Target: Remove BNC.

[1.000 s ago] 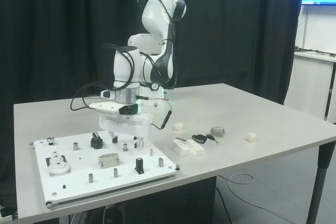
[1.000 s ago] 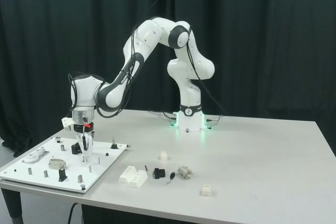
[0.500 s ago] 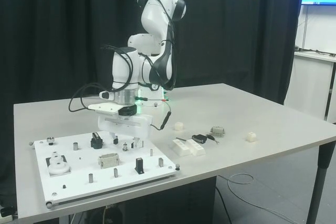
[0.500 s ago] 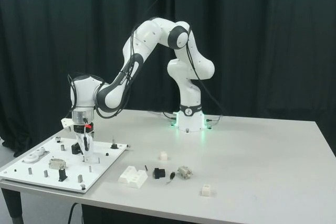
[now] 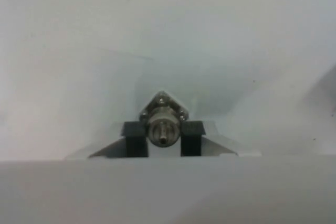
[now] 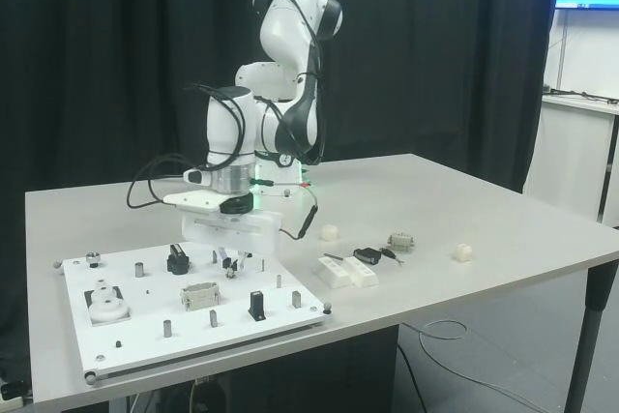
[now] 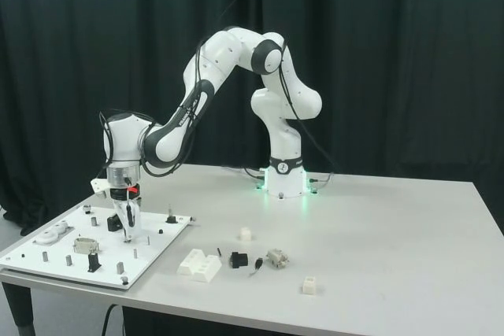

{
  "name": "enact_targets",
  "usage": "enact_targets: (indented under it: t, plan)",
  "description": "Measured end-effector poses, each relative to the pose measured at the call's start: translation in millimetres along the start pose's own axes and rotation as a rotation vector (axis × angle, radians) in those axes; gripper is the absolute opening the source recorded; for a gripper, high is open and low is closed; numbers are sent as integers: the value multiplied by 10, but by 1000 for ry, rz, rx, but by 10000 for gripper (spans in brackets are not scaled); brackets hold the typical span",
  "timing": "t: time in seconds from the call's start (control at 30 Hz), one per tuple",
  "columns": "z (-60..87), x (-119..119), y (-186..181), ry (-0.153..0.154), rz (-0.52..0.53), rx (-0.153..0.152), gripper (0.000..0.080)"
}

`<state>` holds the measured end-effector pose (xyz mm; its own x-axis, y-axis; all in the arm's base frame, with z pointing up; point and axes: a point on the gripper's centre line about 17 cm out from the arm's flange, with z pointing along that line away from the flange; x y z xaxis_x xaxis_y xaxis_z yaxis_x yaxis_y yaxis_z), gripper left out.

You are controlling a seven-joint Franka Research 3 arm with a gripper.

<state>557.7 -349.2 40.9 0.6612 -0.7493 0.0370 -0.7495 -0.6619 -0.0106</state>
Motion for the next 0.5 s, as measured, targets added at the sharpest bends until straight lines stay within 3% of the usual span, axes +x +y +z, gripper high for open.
enact_targets:
  t: [0.1, 0.13, 0.5]
  plan:
    - [1, 0, 1, -6, 0, -1, 352]
    - [1, 0, -1, -7, -1, -1, 127]
    - [-2, -3, 4, -23, -21, -2, 127]
